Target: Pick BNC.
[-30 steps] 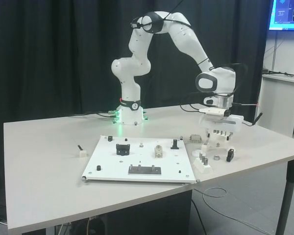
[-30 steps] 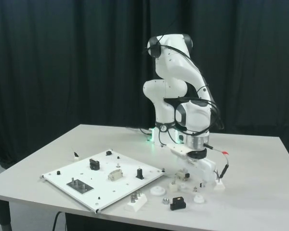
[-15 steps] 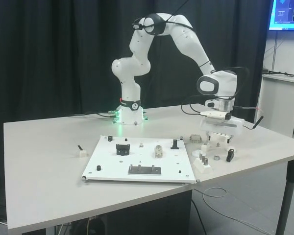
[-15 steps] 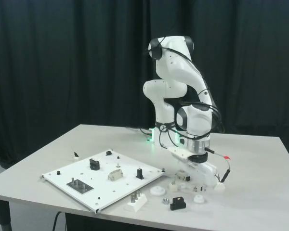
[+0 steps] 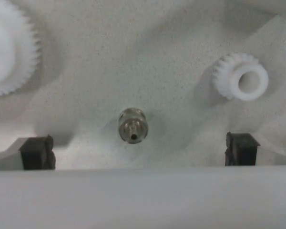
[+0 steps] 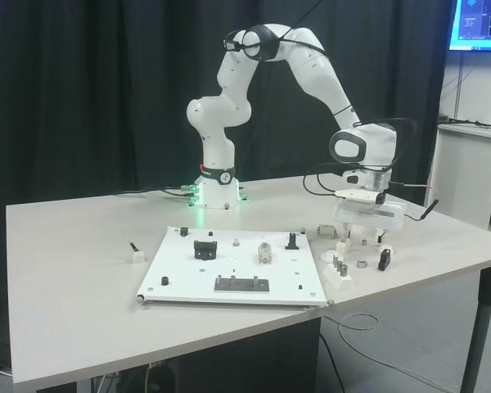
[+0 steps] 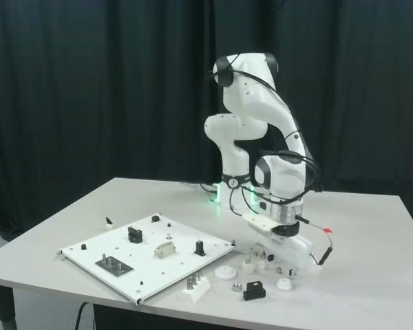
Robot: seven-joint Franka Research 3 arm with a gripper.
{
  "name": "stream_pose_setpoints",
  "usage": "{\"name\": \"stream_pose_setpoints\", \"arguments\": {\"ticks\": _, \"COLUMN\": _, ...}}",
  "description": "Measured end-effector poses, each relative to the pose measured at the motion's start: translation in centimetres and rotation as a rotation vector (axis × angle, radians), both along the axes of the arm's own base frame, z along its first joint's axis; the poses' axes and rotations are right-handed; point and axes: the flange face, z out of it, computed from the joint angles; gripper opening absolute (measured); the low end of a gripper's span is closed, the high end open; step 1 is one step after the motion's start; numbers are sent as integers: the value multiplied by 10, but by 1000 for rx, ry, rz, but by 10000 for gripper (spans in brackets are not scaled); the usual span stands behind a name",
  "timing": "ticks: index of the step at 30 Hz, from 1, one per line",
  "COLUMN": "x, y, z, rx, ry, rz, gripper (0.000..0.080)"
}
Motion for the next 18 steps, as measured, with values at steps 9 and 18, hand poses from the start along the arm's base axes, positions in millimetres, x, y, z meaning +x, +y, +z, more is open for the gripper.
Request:
{"name": "stream_pose_setpoints", "arguments": {"ticks": 9, "x": 1, "y": -2, "z": -2, "rx": 0, "ry": -4, "rz": -2, "gripper": 800}}
{"name": "stream_pose_setpoints", "arguments": {"ticks": 18, "x": 2, "y": -5, "z": -6, "rx": 0, "ry": -10, "rz": 2, "gripper": 800}}
